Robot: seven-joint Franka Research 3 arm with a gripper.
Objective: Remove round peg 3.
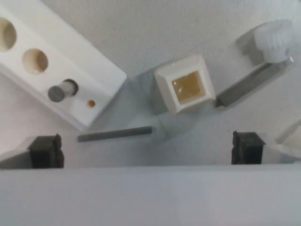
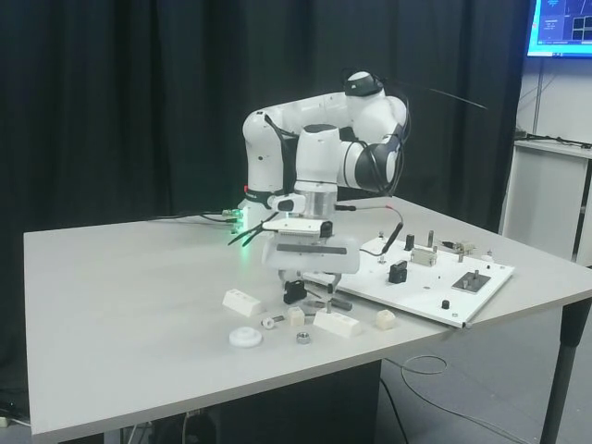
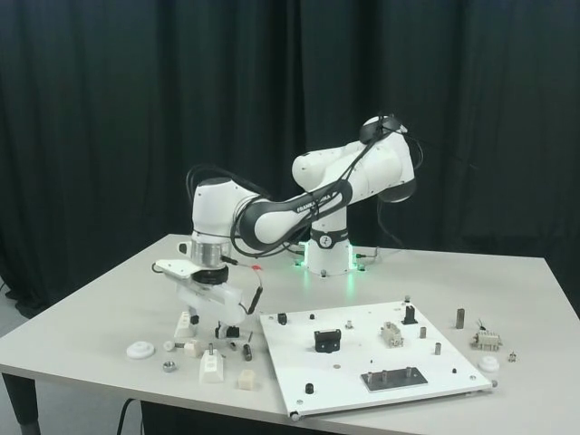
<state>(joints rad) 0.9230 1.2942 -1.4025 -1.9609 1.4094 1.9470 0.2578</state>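
One grey round peg (image 1: 59, 91) stands in the third hole of a white peg block (image 1: 70, 70), in the left half of the wrist view. It lies above and just right of the left black fingertip pad (image 1: 46, 151), outside the gap between the pads and touched by neither. The gripper (image 1: 146, 149) is open: pads far apart at the lower left and lower right of the frame, nothing between them but bare grey table (image 1: 141, 28).

Block contents: two larger holes toward the upper left are empty; a small fourth hole (image 1: 91, 103) near the block's end looks empty as well. Right of the block sits a white square cup (image 1: 185, 84) with a translucent insert inside. A thin grey rod (image 1: 115, 134) lies flat below the block and the cup. A square grey bar (image 1: 249, 84) lies at the right, with a white gear (image 1: 273, 40) at its upper end.

Arm pose, first room view: the white arm (image 2: 324, 139) reaches forward from its base, wrist pointing straight down, hand low over the block (image 2: 337, 324) in the lower centre of the frame. The second room view shows the same block (image 3: 212, 366) at lower left, beside the white board (image 3: 362, 362).
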